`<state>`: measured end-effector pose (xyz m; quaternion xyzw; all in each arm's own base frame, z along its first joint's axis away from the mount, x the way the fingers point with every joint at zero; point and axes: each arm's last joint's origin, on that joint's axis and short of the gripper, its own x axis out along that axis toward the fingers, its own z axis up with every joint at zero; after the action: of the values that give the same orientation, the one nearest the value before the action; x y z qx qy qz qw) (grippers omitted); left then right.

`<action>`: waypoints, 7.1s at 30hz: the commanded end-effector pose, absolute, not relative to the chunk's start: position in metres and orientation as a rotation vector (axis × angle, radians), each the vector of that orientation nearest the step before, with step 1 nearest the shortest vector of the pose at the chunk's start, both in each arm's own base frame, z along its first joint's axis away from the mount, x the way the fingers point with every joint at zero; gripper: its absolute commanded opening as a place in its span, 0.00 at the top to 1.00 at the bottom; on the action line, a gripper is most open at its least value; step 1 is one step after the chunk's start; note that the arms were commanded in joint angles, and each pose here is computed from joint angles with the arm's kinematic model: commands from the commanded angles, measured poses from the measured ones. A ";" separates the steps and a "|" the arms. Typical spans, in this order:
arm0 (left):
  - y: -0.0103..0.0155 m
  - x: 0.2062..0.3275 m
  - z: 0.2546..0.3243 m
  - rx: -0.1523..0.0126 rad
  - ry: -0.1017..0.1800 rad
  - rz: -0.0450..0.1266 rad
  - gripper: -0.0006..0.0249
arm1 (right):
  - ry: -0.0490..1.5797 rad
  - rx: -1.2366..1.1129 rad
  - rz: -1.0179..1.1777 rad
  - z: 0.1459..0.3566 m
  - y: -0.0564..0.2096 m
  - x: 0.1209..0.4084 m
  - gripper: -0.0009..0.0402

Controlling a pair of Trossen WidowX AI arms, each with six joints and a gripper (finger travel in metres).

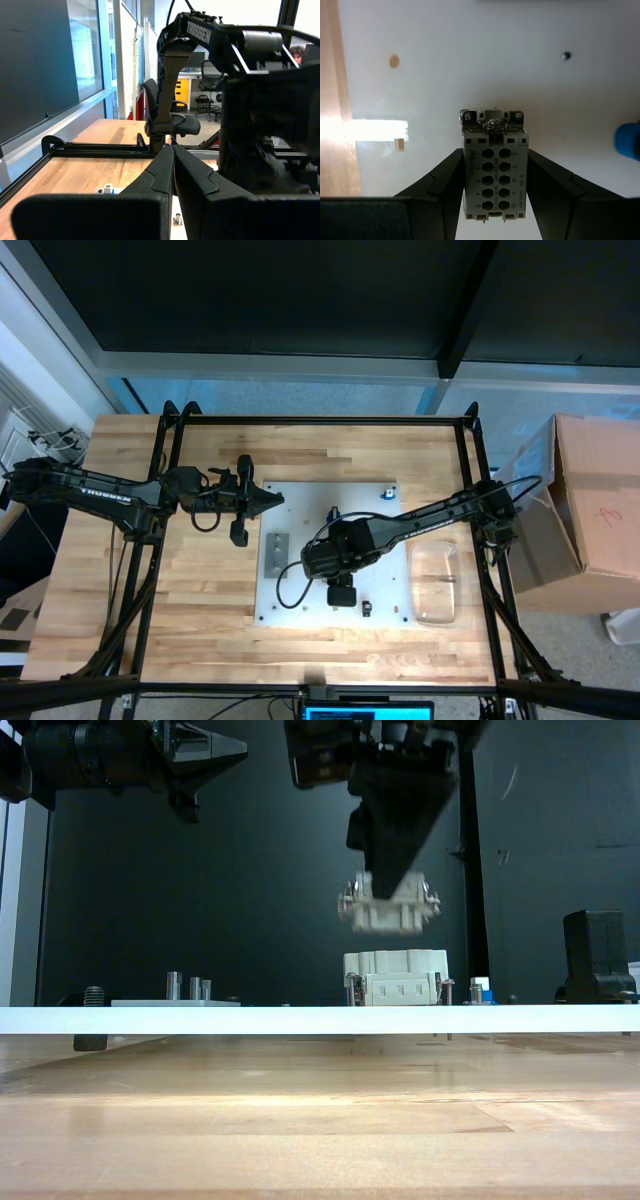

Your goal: Remove the HAN10E connector from the taskboard and place in the container

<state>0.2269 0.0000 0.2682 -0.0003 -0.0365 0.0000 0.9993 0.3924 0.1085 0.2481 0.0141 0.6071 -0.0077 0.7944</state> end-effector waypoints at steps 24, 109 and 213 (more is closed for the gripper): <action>0.0000 0.227 0.2682 -0.001 -0.073 0.000 0.98 | 1.276 0.047 0.024 0.288 0.119 0.355 0.86; 0.0000 0.227 0.2682 -0.001 -0.073 0.000 0.98 | 1.428 0.247 -0.109 0.180 0.115 0.161 0.86; 0.0000 0.227 0.2682 -0.001 -0.073 0.000 0.98 | 1.575 0.173 -0.069 0.211 0.124 0.148 0.34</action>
<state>0.2268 0.0000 0.2682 -0.0003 -0.0365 0.0000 0.9993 0.1473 0.1229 0.2071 0.0781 0.7085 -0.0332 0.7005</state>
